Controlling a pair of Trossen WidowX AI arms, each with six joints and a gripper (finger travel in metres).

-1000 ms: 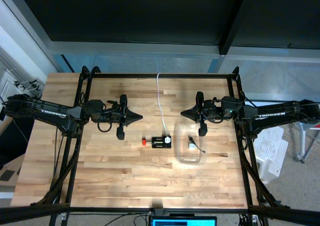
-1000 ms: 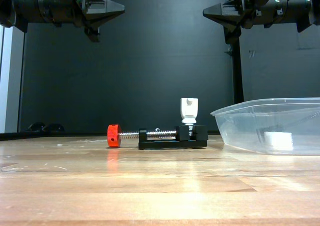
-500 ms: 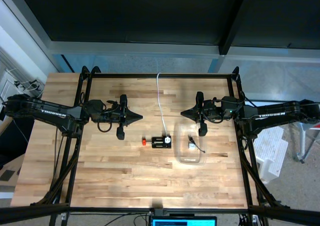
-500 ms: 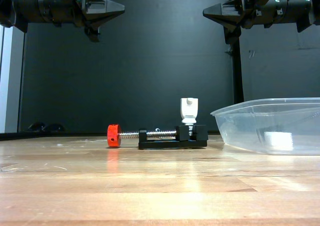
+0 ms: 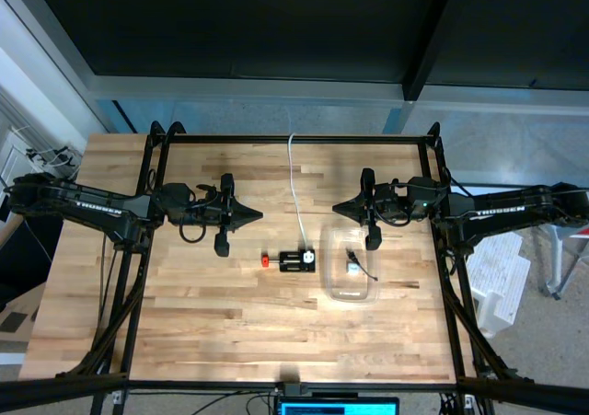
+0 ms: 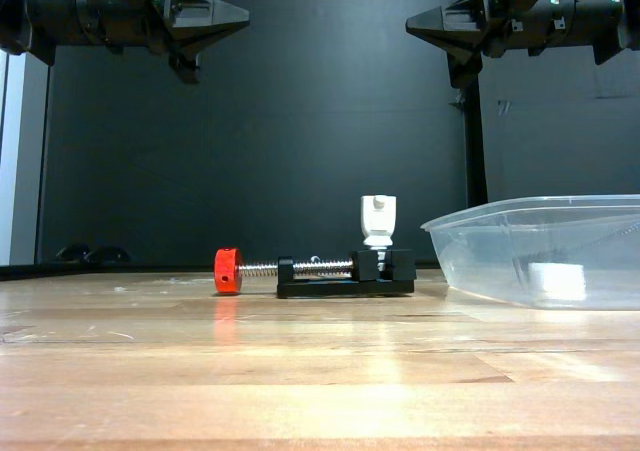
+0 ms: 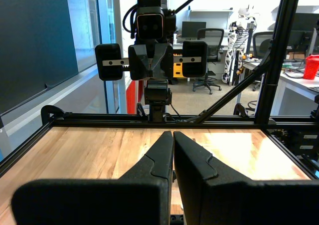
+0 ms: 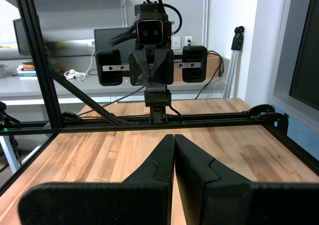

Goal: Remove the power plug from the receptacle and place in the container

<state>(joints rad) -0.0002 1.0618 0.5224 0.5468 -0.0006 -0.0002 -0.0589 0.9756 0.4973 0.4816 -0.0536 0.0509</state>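
The power plug (image 5: 352,258), tiny and black with a short thin cord, lies inside the clear container (image 5: 351,266), right of the vise. The white receptacle (image 5: 308,258) stands upright in the black vise (image 5: 293,260) with its red knob (image 5: 265,260), nothing plugged into it (image 6: 377,219). My left gripper (image 5: 256,216) hovers shut, high above the table left of the vise (image 6: 243,15). My right gripper (image 5: 337,207) hangs shut, high above the container's far end (image 6: 412,20). Both wrist views show fingers (image 7: 164,150) (image 8: 166,152) pressed together and empty.
A long white cable (image 5: 295,180) runs from the receptacle to the table's far edge. A black frame (image 5: 294,139) borders the table. Each wrist view faces the opposite arm (image 7: 152,45) (image 8: 152,50) across the wood.
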